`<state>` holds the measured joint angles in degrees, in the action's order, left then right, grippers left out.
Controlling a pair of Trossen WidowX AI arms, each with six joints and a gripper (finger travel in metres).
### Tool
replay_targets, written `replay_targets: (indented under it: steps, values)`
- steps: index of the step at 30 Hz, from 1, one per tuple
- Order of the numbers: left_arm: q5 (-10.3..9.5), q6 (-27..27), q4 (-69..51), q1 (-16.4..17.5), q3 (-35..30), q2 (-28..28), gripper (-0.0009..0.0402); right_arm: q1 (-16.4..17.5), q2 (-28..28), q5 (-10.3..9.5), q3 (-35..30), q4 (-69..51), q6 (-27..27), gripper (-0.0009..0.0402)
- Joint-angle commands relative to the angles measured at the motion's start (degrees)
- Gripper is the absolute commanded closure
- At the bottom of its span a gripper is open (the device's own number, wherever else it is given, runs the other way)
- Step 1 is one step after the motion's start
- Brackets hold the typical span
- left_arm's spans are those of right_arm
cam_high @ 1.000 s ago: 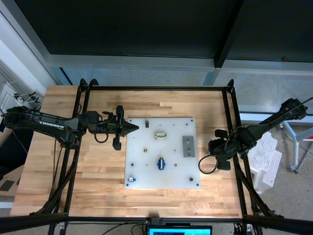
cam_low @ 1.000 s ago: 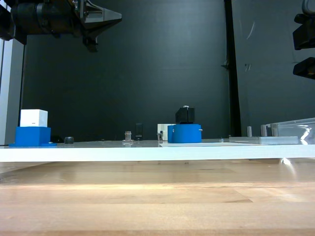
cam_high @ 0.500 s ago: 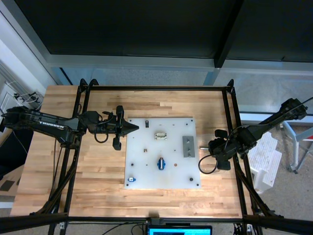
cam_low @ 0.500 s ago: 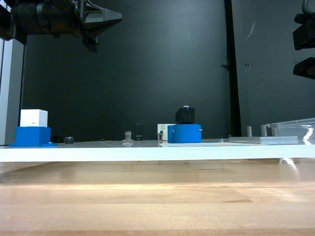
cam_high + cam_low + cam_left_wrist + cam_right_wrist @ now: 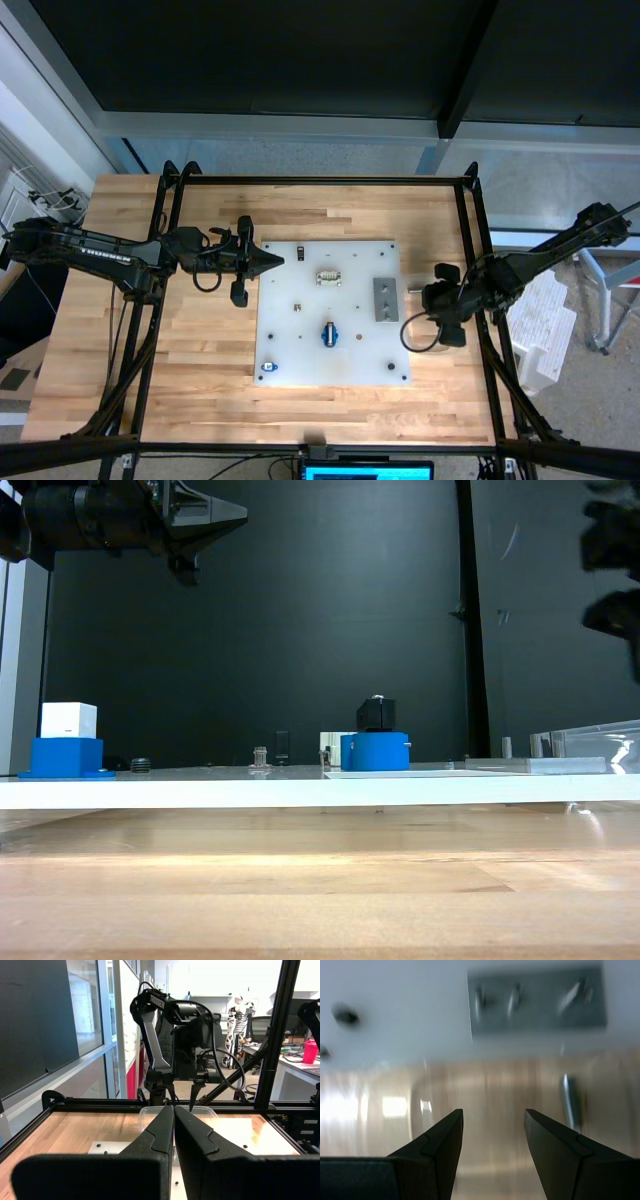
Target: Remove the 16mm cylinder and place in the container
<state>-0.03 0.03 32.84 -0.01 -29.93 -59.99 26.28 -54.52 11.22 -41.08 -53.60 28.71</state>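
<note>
Cylinder (image 5: 384,285) between left tool (image 5: 174,1108), right tool (image 5: 493,1112)

White board (image 5: 300,345) on wooden table (image 5: 200,390), blue connector (image 5: 329,336) mid-board, grey metal block (image 5: 386,299) near its right edge

left arm (image 5: 90,250): stretched almost level from the left side toward the white board (image 5: 300,340), carried high above the surface (image 5: 200,350).
left gripper (image 5: 272,260): tip over the board's left edge; jaws pressed flat together.
right arm (image 5: 540,255): reaching in from the right of the board, wrist pitched downward.
right gripper (image 5: 492,1120): just off the board's right edge; jaws spread apart.
</note>
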Motion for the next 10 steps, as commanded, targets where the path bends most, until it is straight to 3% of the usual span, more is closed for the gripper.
replay_targets:
  steps: [1, 10]
  values:
    - [0.02, 0.02, 0.00, 0.00, -0.02, -0.02, 0.0393, -3.26, -0.02, 1.16, -1.57, 3.54, -3.10, 0.0225]
    - [0.02, 0.00, 0.00, 0.02, -0.02, -0.02, 0.0393, -10.58, -0.48, 1.27, -2.36, 20.63, -14.97, 0.0232]
